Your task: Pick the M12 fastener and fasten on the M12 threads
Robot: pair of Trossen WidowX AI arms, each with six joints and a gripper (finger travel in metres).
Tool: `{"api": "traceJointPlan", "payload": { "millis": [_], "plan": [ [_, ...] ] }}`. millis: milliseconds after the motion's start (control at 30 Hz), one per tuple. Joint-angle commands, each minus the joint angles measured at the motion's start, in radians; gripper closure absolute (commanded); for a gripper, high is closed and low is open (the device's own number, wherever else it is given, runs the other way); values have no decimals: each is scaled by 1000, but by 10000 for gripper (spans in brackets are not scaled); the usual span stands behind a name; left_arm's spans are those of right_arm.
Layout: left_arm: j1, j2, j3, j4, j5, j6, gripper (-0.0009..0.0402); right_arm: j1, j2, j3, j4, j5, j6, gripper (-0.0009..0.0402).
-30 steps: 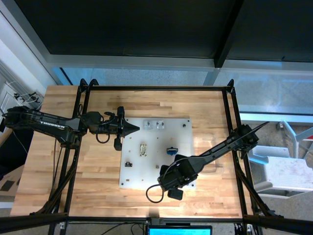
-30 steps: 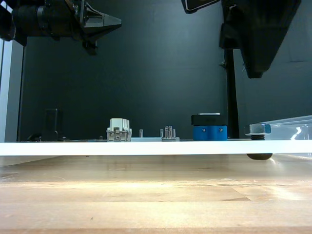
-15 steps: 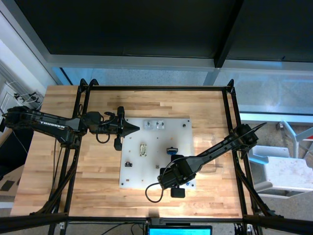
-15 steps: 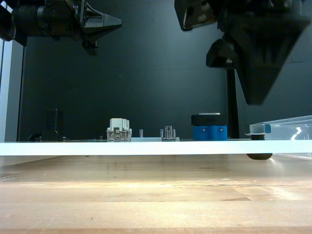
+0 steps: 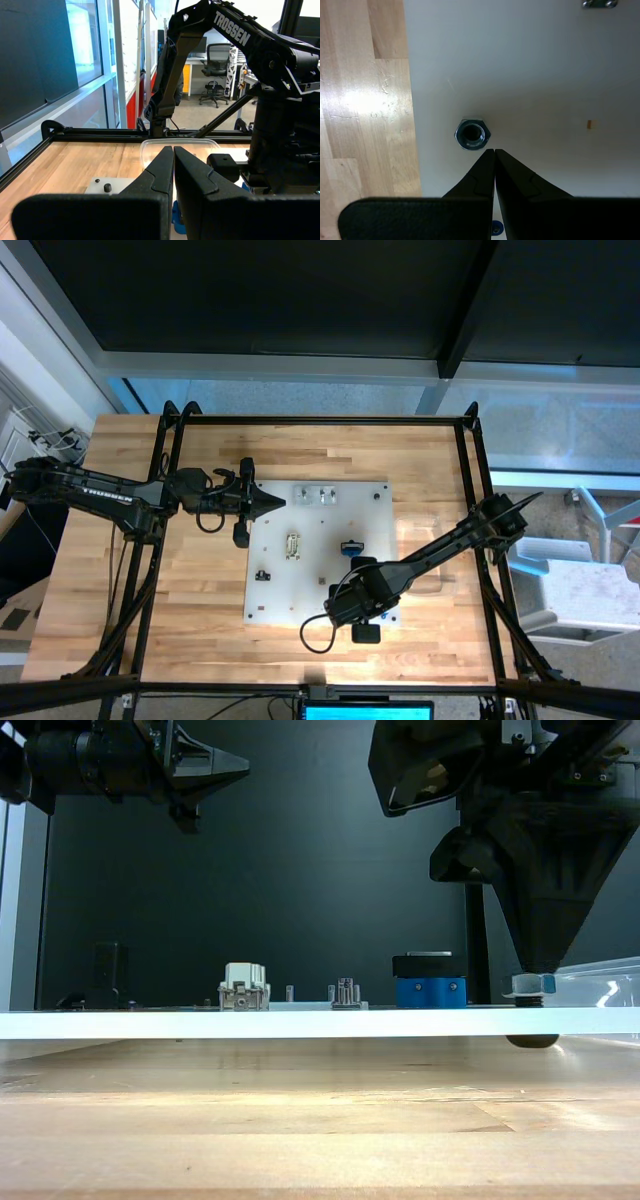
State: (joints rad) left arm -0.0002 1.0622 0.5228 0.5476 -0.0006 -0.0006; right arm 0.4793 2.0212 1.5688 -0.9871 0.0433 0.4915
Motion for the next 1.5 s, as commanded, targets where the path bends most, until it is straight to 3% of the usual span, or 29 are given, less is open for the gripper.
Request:
{"api": "traceJointPlan", "payload": {
  "millis": [33,300,367,467,500,533,567,700,900,933,1100,1500],
  "plan": [
    [0,0,0,0,0,0,393,-1,11,0,8,10,0,393],
    [0,0,0,0,0,0,393,-2,11,0,13,-4,-2,393],
    [0,0,0,0,0,0,393,-3,10,1,14,-79,-13,393],
    [0,0,0,0,0,0,393,-3,2,0,16,-251,-58,393],
    [0,0,0,0,0,0,393,-3,-2,0,15,-292,-64,393],
    [0,0,0,0,0,0,393,-3,-7,0,12,-302,-64,393],
    [0,0,0,0,0,0,393,-3,-11,0,9,-296,-61,393],
    [0,0,0,0,0,0,393,-4,-18,0,-13,-213,-24,393],
    [0,0,0,0,0,0,393,-6,-18,0,-25,-44,7,393],
    [0,0,0,0,0,0,393,-8,-18,0,-24,-30,8,393],
    [0,0,0,0,0,0,393,-10,-16,0,-12,15,10,393],
    [0,0,0,0,0,0,393,-10,-16,-30,43,14,25,393]
  ]
}}
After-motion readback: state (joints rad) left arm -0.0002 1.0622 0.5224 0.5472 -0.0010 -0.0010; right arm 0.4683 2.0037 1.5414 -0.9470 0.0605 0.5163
